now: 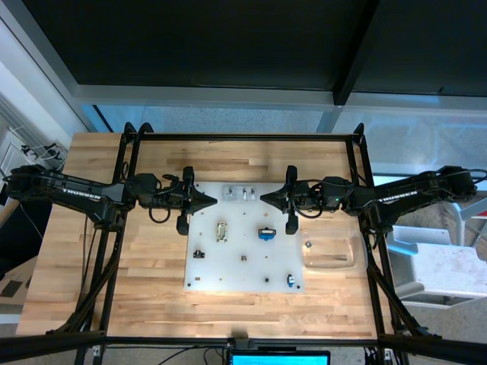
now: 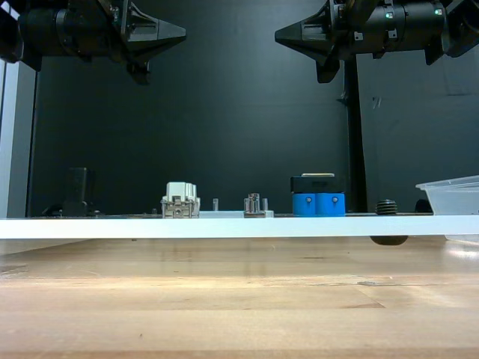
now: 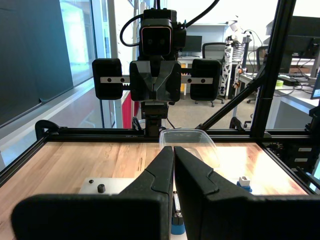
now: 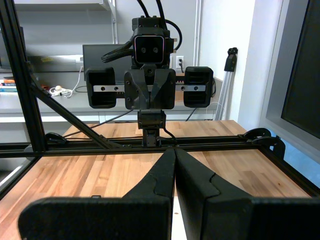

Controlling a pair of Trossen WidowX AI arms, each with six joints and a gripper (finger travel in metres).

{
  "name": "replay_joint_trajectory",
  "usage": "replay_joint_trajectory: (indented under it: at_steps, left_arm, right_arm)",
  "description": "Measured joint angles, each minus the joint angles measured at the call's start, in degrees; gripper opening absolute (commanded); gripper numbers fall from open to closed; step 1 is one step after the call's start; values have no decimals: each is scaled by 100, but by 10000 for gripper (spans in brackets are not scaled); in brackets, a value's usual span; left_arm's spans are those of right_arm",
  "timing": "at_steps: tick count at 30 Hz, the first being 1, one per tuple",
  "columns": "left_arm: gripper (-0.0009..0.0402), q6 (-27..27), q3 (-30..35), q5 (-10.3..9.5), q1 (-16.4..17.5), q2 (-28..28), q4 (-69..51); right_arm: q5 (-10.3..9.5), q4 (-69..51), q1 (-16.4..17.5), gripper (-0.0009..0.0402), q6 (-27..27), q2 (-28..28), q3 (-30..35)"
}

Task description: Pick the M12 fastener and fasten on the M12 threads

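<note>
The M12 fastener (image 1: 309, 245), a tiny dark nut, lies in the clear tray (image 1: 358, 262) just right of the white board (image 1: 205, 266). Its threads, a short black ribbed stud (image 2: 386, 207), stand bare near the board's near right edge (image 1: 290, 280). My left gripper (image 1: 215, 199) hovers shut above the board's far left part, pointing right. Facing it, my right gripper (image 1: 262, 198) hovers shut above the board's far right part. Both hang high over the board in the low view, left gripper (image 2: 183, 31) and right gripper (image 2: 277, 34). Neither holds anything.
Fixed on the board are a blue block (image 1: 265, 233), a grey connector (image 1: 221, 232), a silver fitting (image 1: 245, 192) and a black post (image 3: 101, 188). A black frame (image 1: 243, 138) rings the wooden table. The clear tray (image 2: 453, 196) stands past the stud.
</note>
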Motion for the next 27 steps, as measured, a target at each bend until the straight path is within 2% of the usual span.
replay_joint_trajectory:
  at_steps: [11,13,18,23,27]
  left_arm:
    - [0,0,0,0,0,2,0]
    - [0,2,2,0,0,2,2]
    - [0,2,0,0,0,0,2]
    - [0,2,0,0,0,2,0]
    - [0,0,2,2,0,0,2]
  right_arm:
    - [-2,-11,2,0,4,0,0]
    - [-92,-188,4,0,9,-28,24]
    - [-195,-1812,24,0,-138,-127,533]
    - [-570,-3405,57,0,-472,-127,1067]
    - [-695,-4704,136,0,-710,-127,1506]
